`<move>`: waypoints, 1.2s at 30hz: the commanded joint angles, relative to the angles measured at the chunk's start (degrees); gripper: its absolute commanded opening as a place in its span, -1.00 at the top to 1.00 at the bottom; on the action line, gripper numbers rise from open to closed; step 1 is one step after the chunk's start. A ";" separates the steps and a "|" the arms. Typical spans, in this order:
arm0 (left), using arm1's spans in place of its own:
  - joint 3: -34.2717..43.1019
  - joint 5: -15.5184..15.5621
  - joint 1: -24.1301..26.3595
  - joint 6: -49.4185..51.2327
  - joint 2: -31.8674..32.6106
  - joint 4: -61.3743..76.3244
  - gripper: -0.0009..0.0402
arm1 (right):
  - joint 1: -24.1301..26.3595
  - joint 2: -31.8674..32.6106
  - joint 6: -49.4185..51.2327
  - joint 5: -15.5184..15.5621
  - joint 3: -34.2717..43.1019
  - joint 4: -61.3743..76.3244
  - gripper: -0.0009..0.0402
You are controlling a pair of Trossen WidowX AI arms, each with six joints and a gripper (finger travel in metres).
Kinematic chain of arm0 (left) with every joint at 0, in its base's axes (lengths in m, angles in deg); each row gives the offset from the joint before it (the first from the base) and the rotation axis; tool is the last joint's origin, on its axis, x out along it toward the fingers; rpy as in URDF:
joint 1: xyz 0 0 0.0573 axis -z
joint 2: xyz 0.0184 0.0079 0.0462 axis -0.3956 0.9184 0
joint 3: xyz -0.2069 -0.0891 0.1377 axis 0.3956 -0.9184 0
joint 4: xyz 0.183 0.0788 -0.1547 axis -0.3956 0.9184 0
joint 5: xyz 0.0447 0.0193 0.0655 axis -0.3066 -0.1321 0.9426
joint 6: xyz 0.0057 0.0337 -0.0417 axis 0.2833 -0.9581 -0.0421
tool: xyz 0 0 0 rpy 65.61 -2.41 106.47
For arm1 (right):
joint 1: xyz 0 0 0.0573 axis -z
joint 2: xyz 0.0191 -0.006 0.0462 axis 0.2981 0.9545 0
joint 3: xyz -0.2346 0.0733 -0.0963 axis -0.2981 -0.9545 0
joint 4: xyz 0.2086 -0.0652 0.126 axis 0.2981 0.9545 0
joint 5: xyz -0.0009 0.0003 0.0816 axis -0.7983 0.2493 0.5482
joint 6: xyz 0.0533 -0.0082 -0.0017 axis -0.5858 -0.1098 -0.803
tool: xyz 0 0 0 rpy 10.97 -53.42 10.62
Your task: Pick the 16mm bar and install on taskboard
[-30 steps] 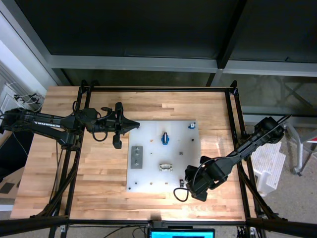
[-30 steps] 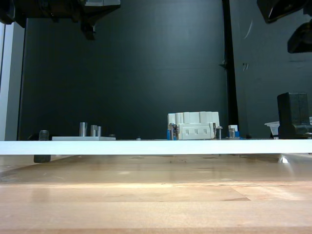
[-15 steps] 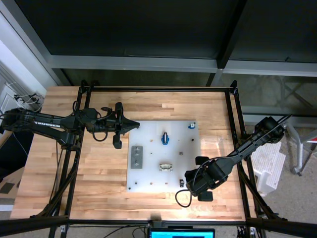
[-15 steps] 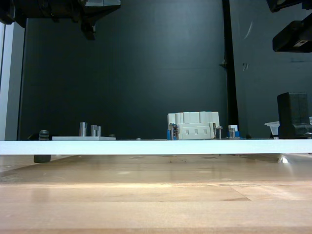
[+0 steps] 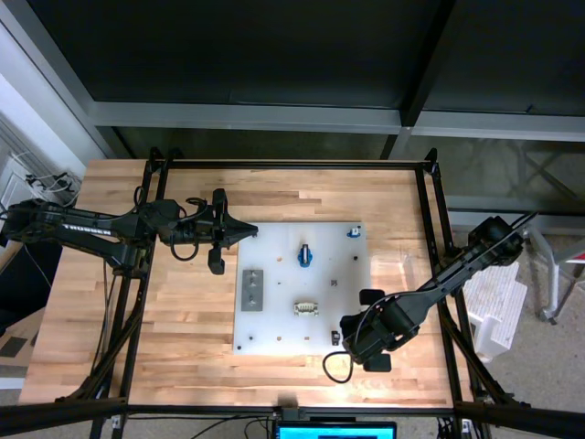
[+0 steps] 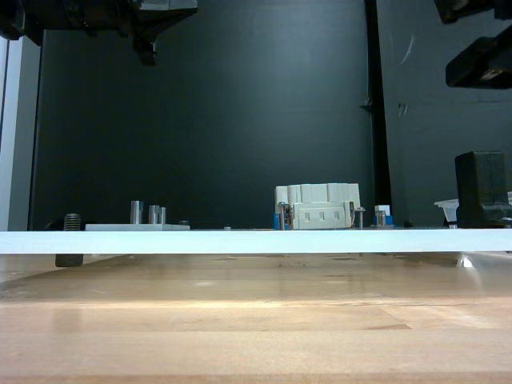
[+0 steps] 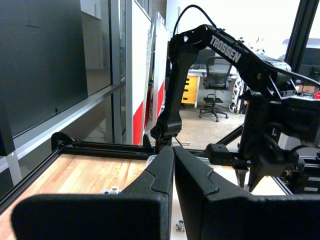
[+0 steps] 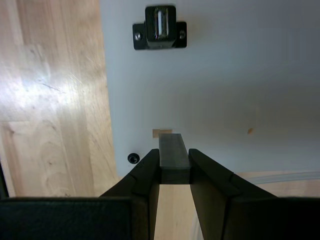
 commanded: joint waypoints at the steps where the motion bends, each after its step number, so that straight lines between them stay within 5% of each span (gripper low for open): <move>1: 0.00 -0.02 0.00 -0.02 0.02 0.04 0.96 | -0.26 0.87 -0.15 0.07 0.20 -0.02 0.96; 36: 0.00 -0.02 -0.02 -0.02 0.02 0.07 0.96 | -0.92 2.43 -0.92 -0.87 0.13 -1.05 0.96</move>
